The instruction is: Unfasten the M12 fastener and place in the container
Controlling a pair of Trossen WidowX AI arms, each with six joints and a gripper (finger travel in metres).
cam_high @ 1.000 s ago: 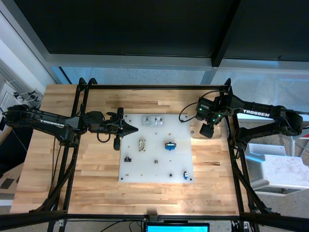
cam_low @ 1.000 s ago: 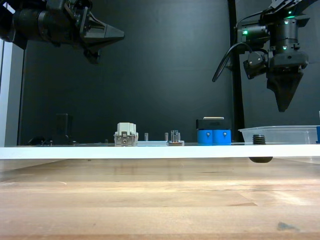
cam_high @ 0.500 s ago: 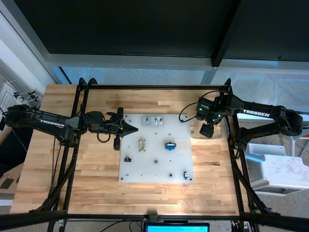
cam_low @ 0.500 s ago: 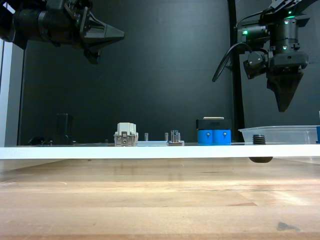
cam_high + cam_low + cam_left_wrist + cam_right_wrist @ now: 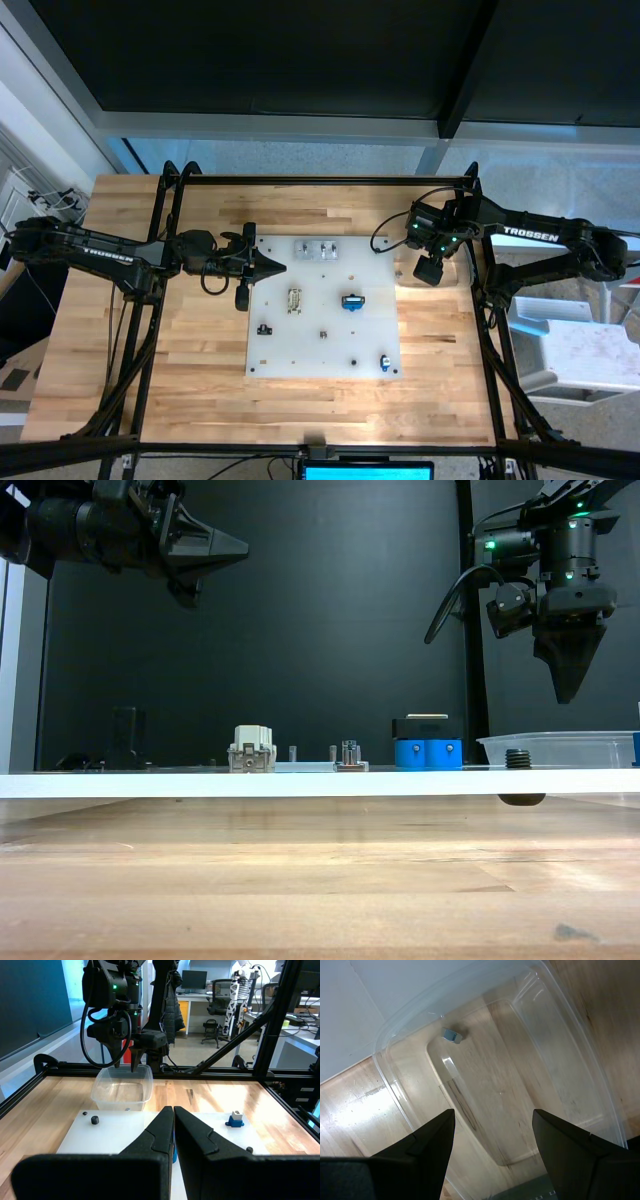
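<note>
Fingers point(image 5: 422, 1155), right gripper point(image 5: 493, 1112): spread wide, nothing between them. Hung well above the container point(image 5: 577, 1060), pointing straight down into it, off the far right side of the white board point(image 5: 300, 350).

Fingers point(image 5: 155, 1135), left gripper point(image 5: 173, 1109): pressed together to a thin seam, empty. Held high at the board's left edge, aimed level across it toward the container.

M12 fastener point(image 5: 451, 1035): small silver-grey nut, loose on the container floor, tucked close to one rounded corner beside the wall. Not on its stud point(image 5: 516, 759), which stands bare on the board with ribs showing, in front of the container in the low view.

Handling, by judgement:
- Weight: very light, far smaller than a finger.
- Stiffness: rigid metal, not fragile, safe under a firm pinch.
- Surface: smooth and probably slippery; likely to skid or roll on the slick plastic if nudged.
- Hold: across two opposite outer sides, fingers brought down either side and closed squarely. Awkward where it now lies, since the wall and corner leave little room for one finger.

Container: thin, clear, rounded corners, open top. Probably light enough to shift if a finger catches the rim.

Task status, by judgement: unfastening and placing both appear done.
</note>
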